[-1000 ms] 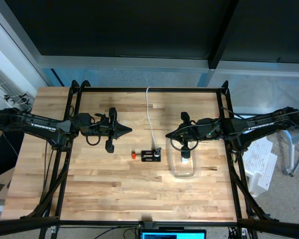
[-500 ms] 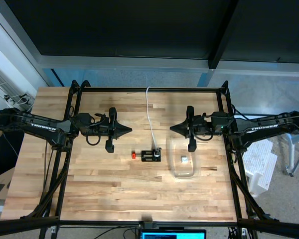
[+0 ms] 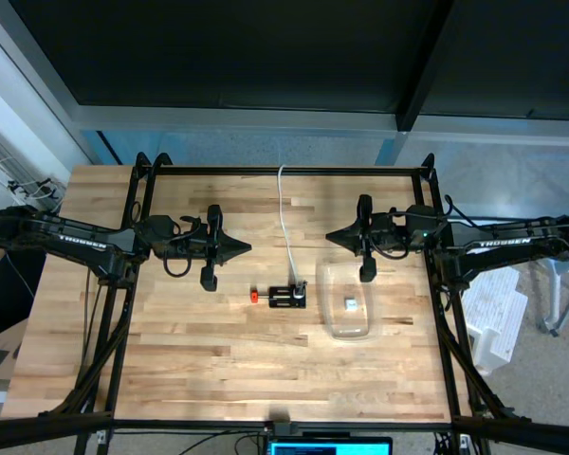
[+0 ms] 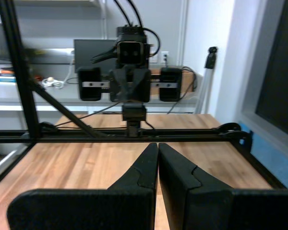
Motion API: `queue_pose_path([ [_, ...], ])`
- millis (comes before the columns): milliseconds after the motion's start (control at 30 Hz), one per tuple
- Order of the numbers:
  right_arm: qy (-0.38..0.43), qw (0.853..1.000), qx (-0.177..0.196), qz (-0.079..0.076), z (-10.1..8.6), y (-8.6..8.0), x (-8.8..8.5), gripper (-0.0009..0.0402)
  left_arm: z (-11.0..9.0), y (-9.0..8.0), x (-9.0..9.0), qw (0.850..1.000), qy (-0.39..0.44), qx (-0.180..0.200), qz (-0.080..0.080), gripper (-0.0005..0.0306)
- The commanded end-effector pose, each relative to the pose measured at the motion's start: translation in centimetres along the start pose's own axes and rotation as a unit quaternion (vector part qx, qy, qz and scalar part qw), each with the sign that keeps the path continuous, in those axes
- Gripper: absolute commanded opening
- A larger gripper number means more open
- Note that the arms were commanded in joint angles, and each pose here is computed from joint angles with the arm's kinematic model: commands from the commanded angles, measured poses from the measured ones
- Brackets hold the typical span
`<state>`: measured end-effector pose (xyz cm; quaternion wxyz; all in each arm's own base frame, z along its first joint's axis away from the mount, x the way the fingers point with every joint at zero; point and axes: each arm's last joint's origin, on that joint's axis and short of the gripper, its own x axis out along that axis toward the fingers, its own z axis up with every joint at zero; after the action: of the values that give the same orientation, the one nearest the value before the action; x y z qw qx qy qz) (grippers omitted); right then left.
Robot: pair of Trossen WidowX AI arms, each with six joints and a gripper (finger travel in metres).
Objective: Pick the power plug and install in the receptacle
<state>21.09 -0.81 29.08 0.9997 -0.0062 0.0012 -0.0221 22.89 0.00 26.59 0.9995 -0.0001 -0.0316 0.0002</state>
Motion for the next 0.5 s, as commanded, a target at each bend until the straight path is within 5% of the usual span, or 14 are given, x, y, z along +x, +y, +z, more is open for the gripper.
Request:
queue_pose_path([
  [33, -0.003, 1.000, 0.000, 0.002, 0.1, 0.1, 0.0, 0.0000, 0.0, 0.0, 0.0, 1.000, 0.000, 0.000, 0.000, 0.0000],
  [200, -0.014, 1.000, -0.002, -0.002, -0.5, 0.5, -0.1, 0.0000, 0.0, 0.0, 0.0, 1.000, 0.000, 0.000, 0.000, 0.0000],
  [367, -0.011, 1.000, 0.006, 0.028, -1.1, 0.6, -0.1, 0.0000, 0.0, 0.0, 0.0, 1.000, 0.000, 0.000, 0.000, 0.0000],
  [500, -0.014, 1.000, 0.006, 0.024, -1.0, 0.6, -0.3, 0.0000, 0.0, 0.0, 0.0, 1.000, 0.000, 0.000, 0.000, 0.0000],
])
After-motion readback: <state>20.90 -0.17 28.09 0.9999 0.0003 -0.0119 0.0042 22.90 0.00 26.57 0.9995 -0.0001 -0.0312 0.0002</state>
